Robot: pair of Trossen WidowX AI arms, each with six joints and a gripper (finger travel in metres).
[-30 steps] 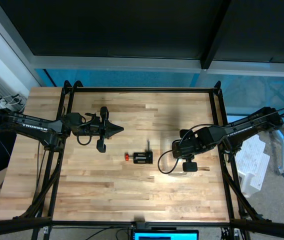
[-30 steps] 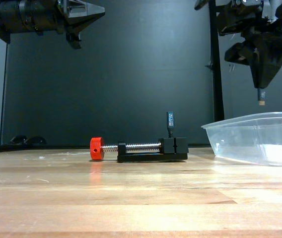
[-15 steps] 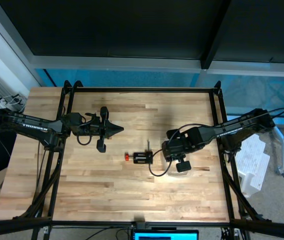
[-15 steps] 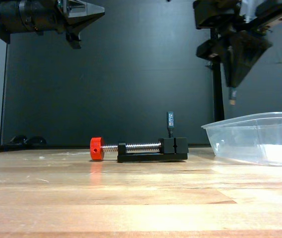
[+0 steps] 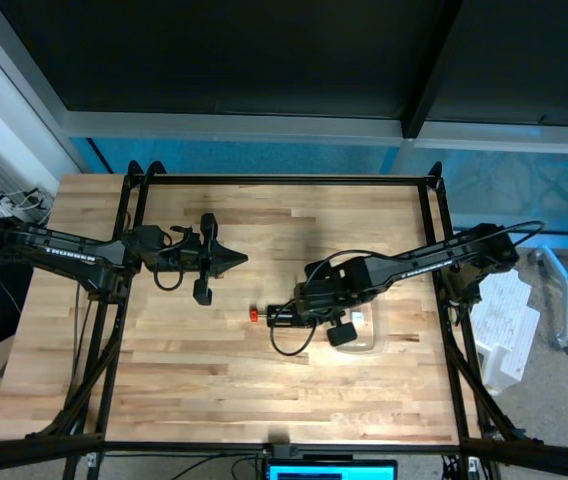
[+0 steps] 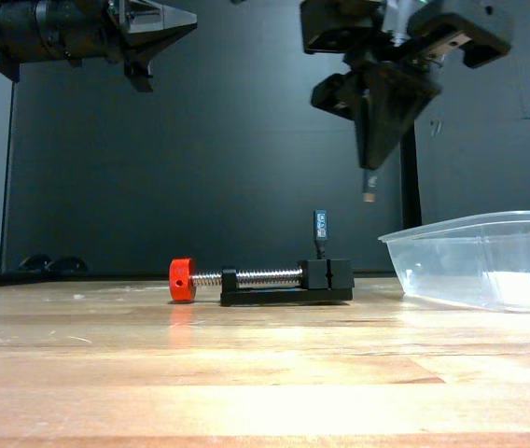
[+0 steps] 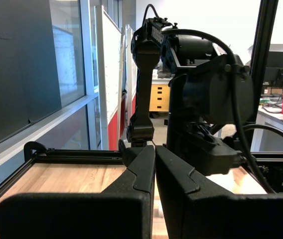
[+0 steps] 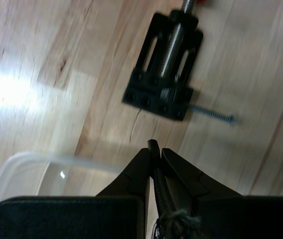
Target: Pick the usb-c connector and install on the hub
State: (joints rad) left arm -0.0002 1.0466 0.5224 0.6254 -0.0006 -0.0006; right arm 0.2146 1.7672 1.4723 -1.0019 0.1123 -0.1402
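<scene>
One second on, the right gripper [image 6: 369, 173] has swung left off the clear plastic tub [image 6: 480, 266] (contents unclear); its jaws pinch the slim dark usb-c connector [image 6: 369, 192] tip-down, above and just right of the small dark upright hub [image 6: 320, 227] in the black red-knobbed vise [image 6: 279, 278]; left gripper [image 7: 155, 154] hovers high, jaws closed, empty.

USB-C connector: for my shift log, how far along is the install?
Done: the connector is picked up, pinched in the right hand. Under way: it hangs tip-down above and, in the low view, right of the hub standing in the clamp, clear of it. To do: line up and plug in. The left hand is shut and empty, high up on the left.
</scene>
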